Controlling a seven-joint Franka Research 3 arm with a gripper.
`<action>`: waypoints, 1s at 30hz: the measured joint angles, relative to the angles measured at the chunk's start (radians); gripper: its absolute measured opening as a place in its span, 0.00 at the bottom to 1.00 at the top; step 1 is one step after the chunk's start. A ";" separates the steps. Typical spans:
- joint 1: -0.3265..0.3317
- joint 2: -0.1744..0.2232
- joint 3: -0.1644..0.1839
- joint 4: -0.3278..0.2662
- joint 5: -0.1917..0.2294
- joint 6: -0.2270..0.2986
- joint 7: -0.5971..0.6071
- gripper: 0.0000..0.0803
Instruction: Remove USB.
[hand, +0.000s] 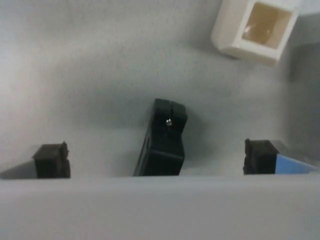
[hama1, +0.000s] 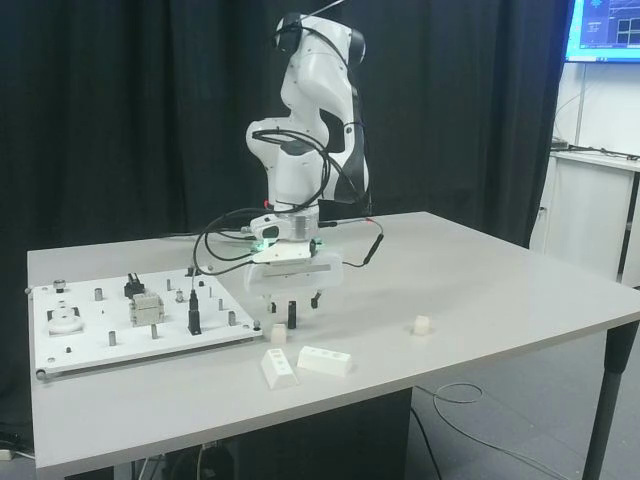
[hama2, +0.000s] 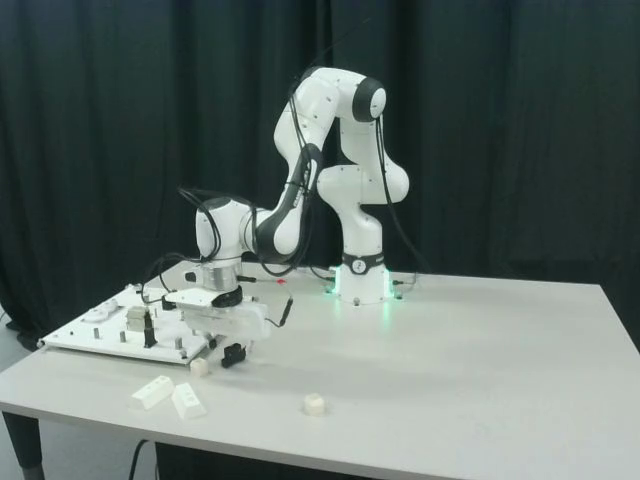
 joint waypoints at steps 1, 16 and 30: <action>0.000 -0.002 -0.001 0.000 0.000 0.000 0.000 0.82; 0.000 -0.036 -0.010 0.001 -0.018 -0.008 -0.002 0.99; 0.000 -0.064 -0.018 0.001 -0.029 -0.015 -0.007 1.00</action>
